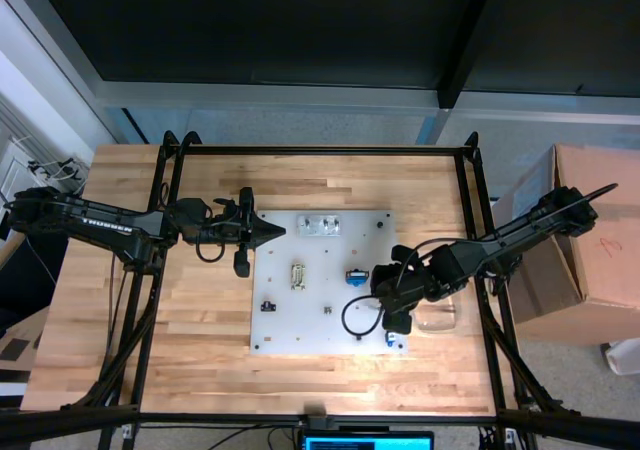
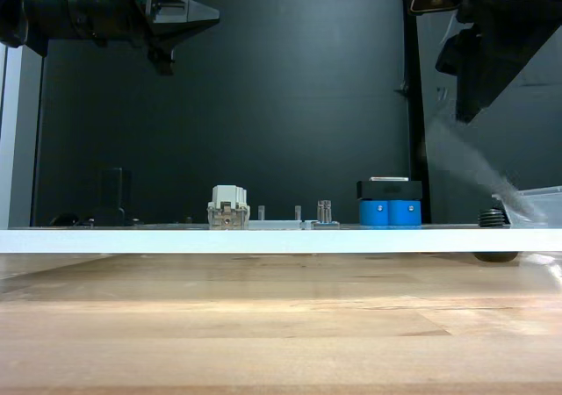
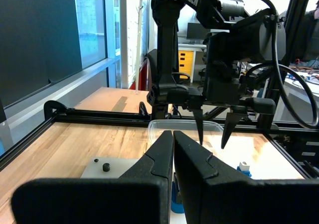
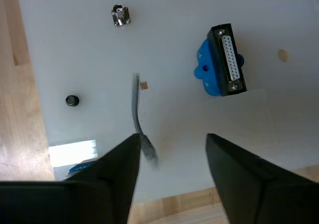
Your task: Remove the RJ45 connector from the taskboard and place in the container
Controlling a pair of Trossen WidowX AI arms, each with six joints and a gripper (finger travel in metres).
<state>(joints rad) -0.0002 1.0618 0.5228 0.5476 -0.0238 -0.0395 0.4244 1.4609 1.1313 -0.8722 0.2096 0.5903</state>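
Connector (image 4: pixel 147 150): blurred, seemingly loose under wide-open right end effector (image 4: pixel 172 139), over board (image 1: pixel 300 320) beside container (image 1: pixel 445 320); may miss it; left end effector (image 1: pixel 275 232) closed, empty, at board's left edge

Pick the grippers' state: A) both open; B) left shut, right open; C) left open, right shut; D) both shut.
B: the left gripper, over the left edge of the board, is pressed shut; the right gripper, over its right side beside the container, stands open. Where the RJ45 connector is, I cannot tell.
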